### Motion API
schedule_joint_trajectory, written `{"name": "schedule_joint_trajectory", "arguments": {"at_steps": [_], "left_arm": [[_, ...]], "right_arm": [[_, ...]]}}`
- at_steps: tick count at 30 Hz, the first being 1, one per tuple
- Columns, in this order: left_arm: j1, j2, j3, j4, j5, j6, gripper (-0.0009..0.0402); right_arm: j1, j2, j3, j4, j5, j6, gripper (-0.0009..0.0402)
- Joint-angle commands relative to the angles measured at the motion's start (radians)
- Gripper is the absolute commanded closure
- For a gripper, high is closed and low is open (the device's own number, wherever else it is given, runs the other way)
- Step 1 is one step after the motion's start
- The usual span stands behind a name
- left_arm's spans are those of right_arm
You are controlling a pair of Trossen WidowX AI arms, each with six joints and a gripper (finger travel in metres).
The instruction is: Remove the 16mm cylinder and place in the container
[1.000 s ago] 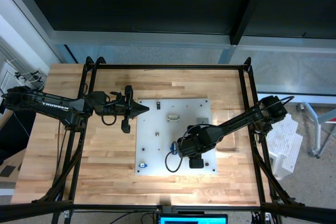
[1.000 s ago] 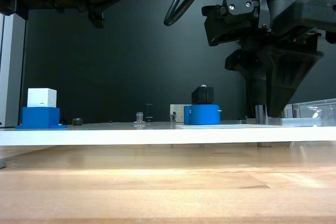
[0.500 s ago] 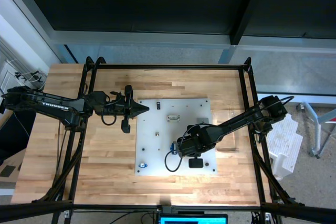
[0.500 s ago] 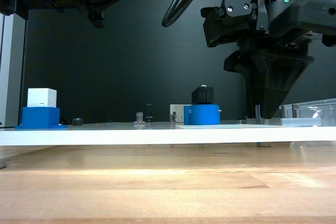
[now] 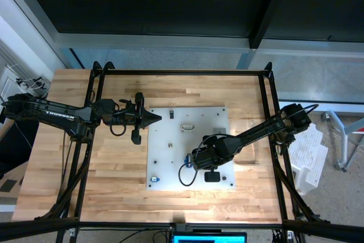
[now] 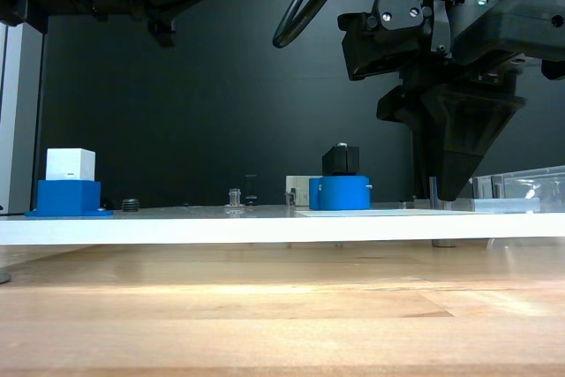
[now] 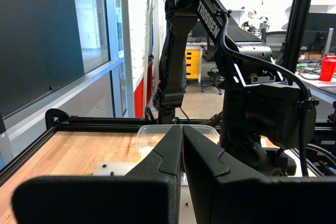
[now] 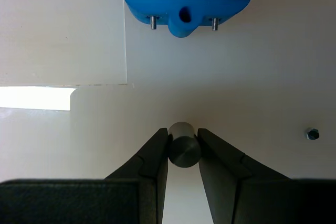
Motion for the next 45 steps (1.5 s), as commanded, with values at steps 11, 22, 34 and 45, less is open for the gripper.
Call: {"name": "schedule_joint_trajectory", "arguments": {"at_steps": [11,22,34,45], "left_arm": [[0.000,0.000,0.000,0.000,0.000,0.000,0.0393],[0.000,0.000,0.000,0.000,0.000,0.000,0.0393],[0.000,0.000,0.000,0.000,0.000,0.000,0.0393],[0.000,0.000,0.000,0.000,0.000,0.000,0.0393]], "right_arm": [[-0.001,-0.068,0.000,-0.016,0.000,0.000,0.0381],[-0.003,-0.154,0.000,-0.031,0.001,0.000,0.0381],[-0.003,-0.236,0.000,-0.085,-0.001,-0.010,0.0381],[-0.003,-0.308,0.000,-0.088,0.000,-0.037,0.0381]]}}
